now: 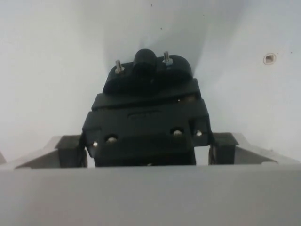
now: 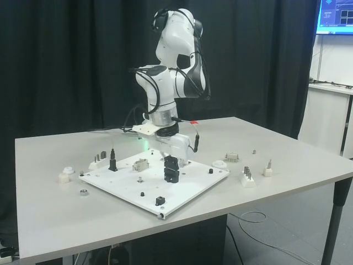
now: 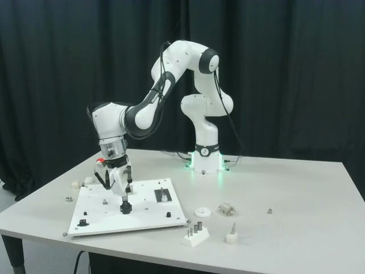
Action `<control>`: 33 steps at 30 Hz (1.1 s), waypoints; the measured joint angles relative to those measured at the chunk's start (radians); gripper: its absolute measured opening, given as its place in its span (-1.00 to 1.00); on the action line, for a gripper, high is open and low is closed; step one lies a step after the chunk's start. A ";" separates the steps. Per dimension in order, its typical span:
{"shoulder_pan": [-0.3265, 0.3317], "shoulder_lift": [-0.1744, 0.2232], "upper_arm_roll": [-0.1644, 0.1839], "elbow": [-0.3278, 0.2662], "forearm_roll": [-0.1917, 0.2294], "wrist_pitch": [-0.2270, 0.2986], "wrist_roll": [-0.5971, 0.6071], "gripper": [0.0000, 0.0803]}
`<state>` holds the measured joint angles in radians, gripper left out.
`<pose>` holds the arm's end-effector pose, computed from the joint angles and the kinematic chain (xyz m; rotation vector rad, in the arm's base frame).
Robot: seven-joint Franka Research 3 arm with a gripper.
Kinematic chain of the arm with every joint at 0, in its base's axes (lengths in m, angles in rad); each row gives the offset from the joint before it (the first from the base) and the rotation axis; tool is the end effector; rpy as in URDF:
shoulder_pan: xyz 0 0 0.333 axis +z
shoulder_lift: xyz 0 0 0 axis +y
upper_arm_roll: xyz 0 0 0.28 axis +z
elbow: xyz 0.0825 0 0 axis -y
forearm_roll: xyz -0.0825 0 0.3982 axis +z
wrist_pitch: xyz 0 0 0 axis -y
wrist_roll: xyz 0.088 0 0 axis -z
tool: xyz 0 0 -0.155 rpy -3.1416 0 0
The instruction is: Insert D-SUB.
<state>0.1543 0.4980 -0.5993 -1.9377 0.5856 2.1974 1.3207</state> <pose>0.5539 -0.2297 0.1667 -1.4970 2.6234 0.2589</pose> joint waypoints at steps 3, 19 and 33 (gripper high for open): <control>0.000 0.000 0.000 -0.002 0.006 0.005 0.000 0.42; 0.000 -0.003 -0.007 -0.010 0.038 0.006 0.000 0.42; 0.002 -0.007 -0.007 -0.017 0.045 0.012 0.002 0.42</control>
